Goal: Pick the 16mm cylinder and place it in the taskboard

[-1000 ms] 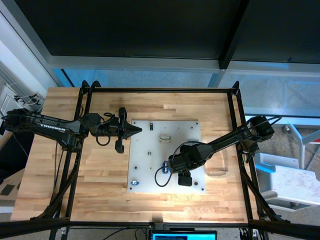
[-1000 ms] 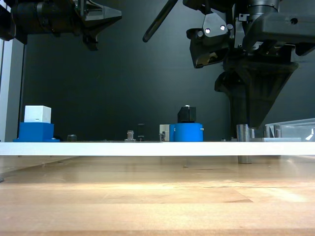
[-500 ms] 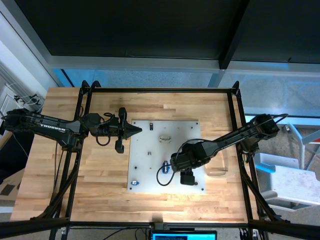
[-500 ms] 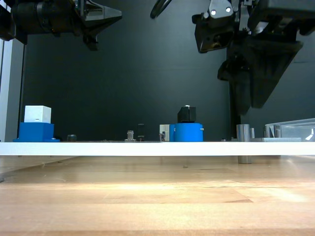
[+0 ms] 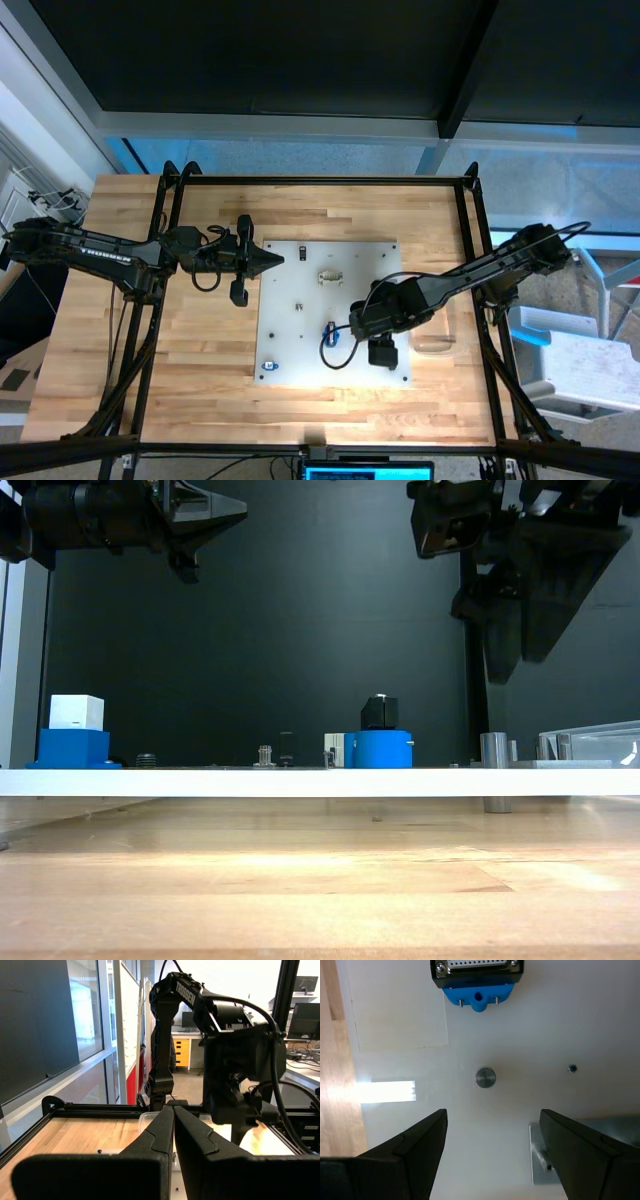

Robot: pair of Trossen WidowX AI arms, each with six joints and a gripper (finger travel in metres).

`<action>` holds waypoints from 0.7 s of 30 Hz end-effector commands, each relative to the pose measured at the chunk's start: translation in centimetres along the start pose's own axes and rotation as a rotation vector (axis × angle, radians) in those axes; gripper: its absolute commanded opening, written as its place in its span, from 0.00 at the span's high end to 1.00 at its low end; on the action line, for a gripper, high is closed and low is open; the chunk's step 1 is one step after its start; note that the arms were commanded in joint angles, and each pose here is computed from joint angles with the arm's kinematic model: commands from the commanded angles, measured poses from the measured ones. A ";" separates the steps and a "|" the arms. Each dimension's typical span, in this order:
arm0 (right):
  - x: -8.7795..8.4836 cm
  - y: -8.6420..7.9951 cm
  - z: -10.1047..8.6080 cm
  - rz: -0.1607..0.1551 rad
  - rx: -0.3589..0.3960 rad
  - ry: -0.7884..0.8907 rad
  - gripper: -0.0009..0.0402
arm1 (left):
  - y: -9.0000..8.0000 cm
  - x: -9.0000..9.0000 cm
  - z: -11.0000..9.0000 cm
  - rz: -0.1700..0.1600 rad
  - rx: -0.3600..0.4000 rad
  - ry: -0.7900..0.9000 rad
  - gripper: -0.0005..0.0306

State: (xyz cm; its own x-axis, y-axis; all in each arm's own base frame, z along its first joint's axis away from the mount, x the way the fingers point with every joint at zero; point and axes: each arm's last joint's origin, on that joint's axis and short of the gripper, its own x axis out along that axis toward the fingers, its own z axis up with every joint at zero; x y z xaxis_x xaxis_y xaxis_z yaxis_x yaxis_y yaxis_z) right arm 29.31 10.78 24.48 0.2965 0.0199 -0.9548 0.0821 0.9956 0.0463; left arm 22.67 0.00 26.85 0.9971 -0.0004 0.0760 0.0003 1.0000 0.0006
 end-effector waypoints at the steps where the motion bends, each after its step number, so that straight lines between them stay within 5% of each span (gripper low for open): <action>1: -0.6 -0.1 -0.2 0.003 0.001 -0.008 0.34 | 0.0 0.0 0.0 0.000 0.000 0.000 0.98; 21: -2.5 -0.5 -0.8 0.016 0.000 -0.032 0.34 | 0.0 0.0 0.0 0.000 0.000 0.000 0.98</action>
State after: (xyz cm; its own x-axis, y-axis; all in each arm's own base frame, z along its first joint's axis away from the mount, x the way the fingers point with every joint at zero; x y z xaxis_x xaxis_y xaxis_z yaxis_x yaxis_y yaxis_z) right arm 27.75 10.31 26.62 0.3281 0.0327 -0.9441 0.0773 0.9951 0.0613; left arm 22.67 0.00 26.86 0.9971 0.0000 0.0764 0.0000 1.0000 0.0006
